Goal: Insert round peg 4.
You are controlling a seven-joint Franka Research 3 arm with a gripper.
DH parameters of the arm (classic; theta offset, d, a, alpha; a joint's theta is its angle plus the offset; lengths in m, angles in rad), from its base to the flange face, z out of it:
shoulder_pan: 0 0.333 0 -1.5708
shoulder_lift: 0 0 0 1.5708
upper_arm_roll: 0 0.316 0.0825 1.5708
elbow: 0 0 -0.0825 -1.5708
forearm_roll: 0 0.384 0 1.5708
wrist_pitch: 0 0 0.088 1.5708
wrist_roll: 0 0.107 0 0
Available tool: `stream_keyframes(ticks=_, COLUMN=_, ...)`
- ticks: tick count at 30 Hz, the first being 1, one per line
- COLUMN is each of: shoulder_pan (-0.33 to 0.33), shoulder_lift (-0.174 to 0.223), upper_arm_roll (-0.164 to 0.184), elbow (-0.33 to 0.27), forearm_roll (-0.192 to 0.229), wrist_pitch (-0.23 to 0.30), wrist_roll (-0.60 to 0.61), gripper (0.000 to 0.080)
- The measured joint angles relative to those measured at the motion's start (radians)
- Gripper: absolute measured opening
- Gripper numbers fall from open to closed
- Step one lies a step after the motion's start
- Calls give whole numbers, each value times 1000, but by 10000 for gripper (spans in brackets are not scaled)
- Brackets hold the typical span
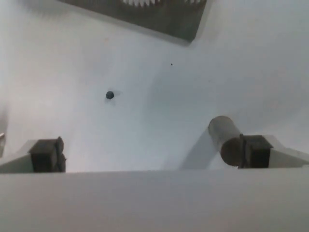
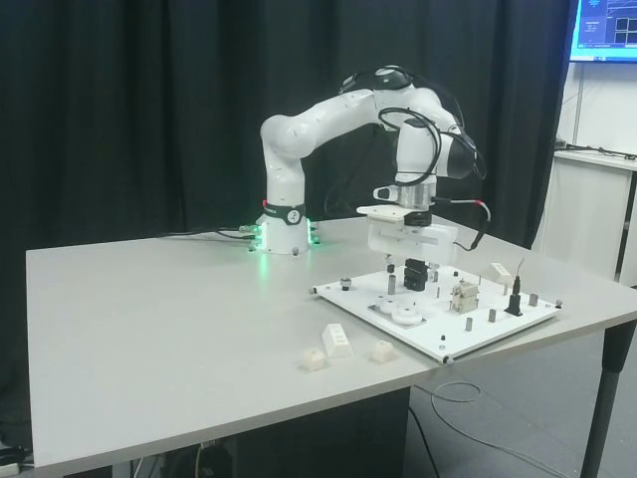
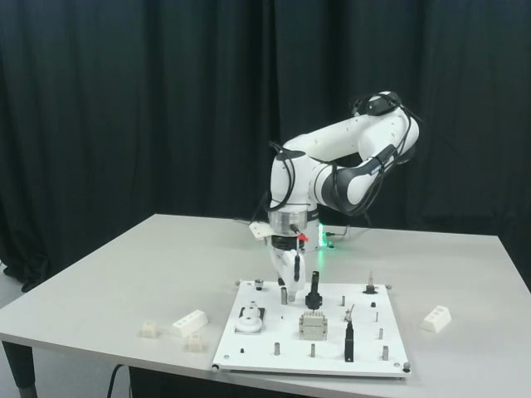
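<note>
Black curtains [image 3: 166,108] behind a grey table [image 2: 149,319]; monitor [image 2: 605,30] at one corner.

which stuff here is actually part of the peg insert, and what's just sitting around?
In the job:
- round peg, grey, against one fingertip of the open pincer
- small black hole in the white board

Lying about:
- white blocks on the grey table, off the board
- lone white block at the board's other side
- white gears on the board
</note>
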Motion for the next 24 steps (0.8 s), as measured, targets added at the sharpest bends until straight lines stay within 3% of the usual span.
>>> stream_keyframes(ticks=7, shoulder_pan=-9, shoulder_lift=0, upper_arm_roll=18, elbow=2, forearm_roll=8, wrist_pitch=15, wrist_roll=0, gripper=800)
stream_keyframes(ticks=24, shoulder_pan=-10, shoulder_lift=-3, upper_arm_roll=19, elbow=6, forearm_roll=8, wrist_pitch=18, wrist_roll=-5, gripper=800)
